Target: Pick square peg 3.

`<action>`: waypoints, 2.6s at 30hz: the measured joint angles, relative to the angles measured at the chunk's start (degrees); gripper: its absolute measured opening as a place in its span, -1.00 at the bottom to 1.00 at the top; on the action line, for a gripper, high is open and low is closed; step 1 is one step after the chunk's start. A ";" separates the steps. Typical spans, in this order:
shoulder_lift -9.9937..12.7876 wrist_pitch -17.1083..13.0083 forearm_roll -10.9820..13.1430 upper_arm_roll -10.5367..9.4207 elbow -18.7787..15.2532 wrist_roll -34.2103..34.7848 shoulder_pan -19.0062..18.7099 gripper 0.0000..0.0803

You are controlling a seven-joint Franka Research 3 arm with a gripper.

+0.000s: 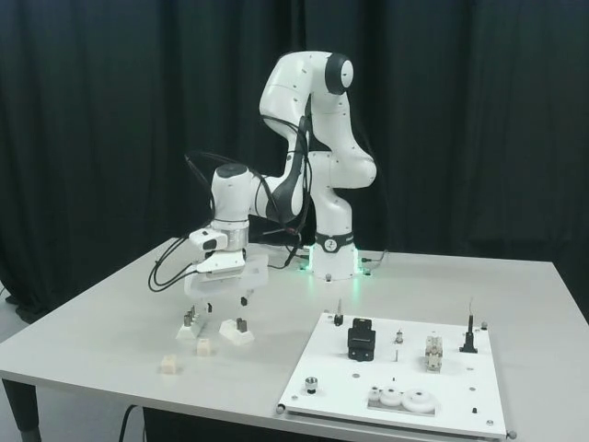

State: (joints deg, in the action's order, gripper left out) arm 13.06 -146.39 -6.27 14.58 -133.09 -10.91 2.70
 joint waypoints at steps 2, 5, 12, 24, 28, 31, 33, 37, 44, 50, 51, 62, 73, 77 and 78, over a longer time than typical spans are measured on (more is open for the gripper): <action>0.58 -0.02 0.30 0.00 0.29 -0.34 0.00 0.99; 1.26 -0.03 0.77 0.00 0.57 -0.81 0.00 0.99; 2.23 -0.12 2.08 0.00 0.74 -2.05 -0.16 0.99; 3.35 -0.16 3.43 -0.30 0.74 -2.26 -0.95 0.99; 3.75 -0.16 3.79 -0.31 0.74 -2.52 -1.29 0.99; 4.06 -0.18 3.91 -0.31 0.74 -2.52 -1.51 0.99; 4.25 -0.20 4.01 -0.31 0.74 -2.52 -1.62 0.99; 4.64 -0.30 4.20 -0.31 0.73 -2.52 -1.75 0.99; 5.16 -0.72 4.97 -0.31 0.65 -2.52 -1.81 0.99; 5.51 -1.17 6.29 -0.31 0.64 -2.52 -1.94 0.99; 5.54 -1.20 6.41 -0.32 0.64 -2.52 -1.97 0.69; 5.61 -1.28 6.73 -0.32 0.64 -2.52 -2.19 -0.11; 5.60 -1.28 6.73 -0.32 0.65 -2.52 -2.28 -0.71; 5.50 -1.28 6.73 -0.32 0.72 -2.52 -2.29 -0.71; 5.42 -1.28 6.73 -0.31 0.74 -2.52 -2.29 -0.71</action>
State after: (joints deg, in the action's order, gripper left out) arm 18.47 -147.66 0.46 14.26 -132.35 -13.43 0.41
